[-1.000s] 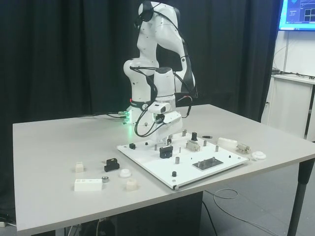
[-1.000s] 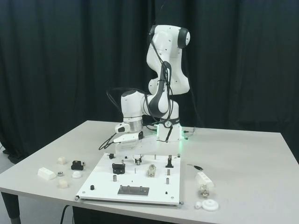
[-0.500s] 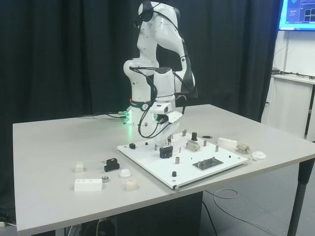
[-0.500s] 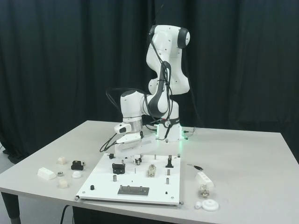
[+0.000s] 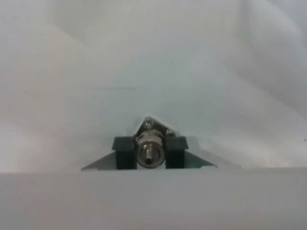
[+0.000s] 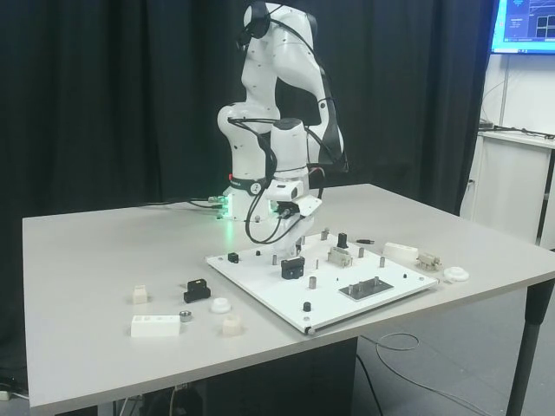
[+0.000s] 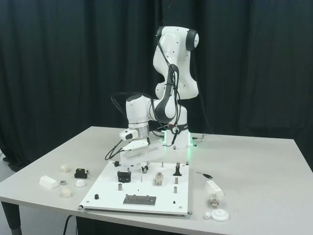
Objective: Remove BNC.
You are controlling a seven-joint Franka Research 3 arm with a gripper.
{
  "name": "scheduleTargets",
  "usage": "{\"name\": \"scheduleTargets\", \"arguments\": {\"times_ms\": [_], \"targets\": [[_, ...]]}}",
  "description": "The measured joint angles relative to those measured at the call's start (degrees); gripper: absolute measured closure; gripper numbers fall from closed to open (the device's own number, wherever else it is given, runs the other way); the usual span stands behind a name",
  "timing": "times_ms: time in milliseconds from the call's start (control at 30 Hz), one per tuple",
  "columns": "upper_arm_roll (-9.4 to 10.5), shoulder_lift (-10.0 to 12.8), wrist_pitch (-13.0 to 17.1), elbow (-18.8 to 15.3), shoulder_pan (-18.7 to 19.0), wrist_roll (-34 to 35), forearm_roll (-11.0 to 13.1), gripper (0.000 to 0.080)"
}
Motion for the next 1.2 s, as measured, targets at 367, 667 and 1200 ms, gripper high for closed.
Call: {"name": "scheduleTargets", "arguments": {"times_ms": [367,667,1200], "targets": [[0.0,0.0,-0.3,0.1,-0.1,-1.4,0.0,0.0676],[-0.01,0.2,-1.0,0.4,-0.3,-3.5,0.0,0.0676],[-0.02,0.4,-2.1,1.0,-0.6,-10.9,0.0,0.0676]]}}
